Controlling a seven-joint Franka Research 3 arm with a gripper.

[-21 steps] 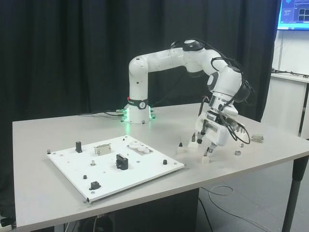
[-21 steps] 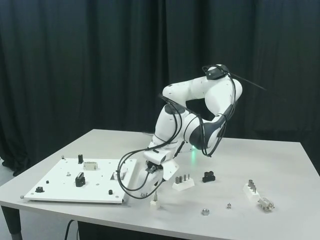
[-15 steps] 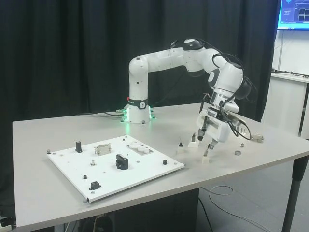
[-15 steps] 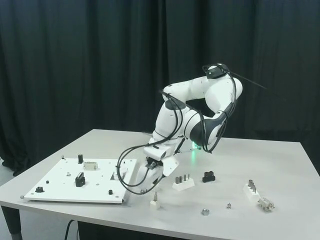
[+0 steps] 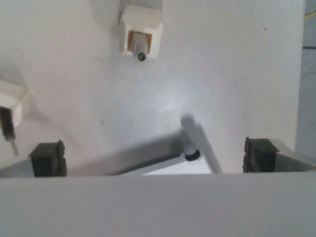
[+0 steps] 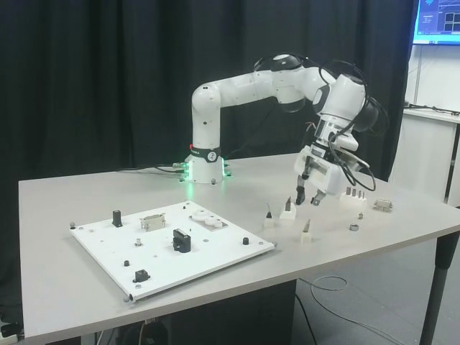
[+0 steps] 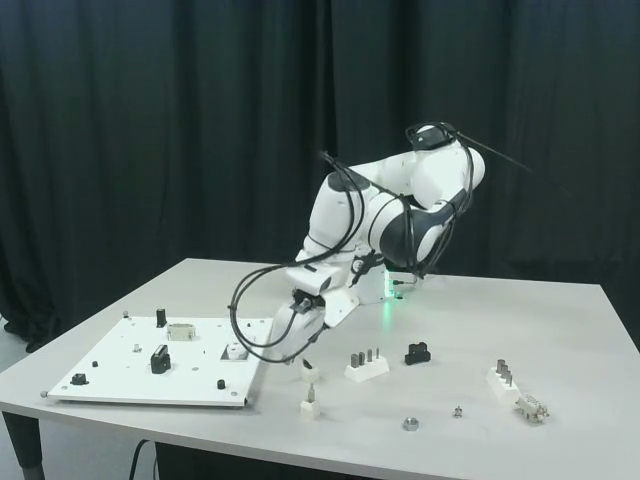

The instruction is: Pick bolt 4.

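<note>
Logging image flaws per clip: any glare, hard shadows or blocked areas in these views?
Wrist view: glare on the table, a long shadow by the white board, and a pale band by the open claw blocks part of the scene. First room view: bright screen, green glow at the arm's base. Second room view: no glare, black curtain behind.
</note>
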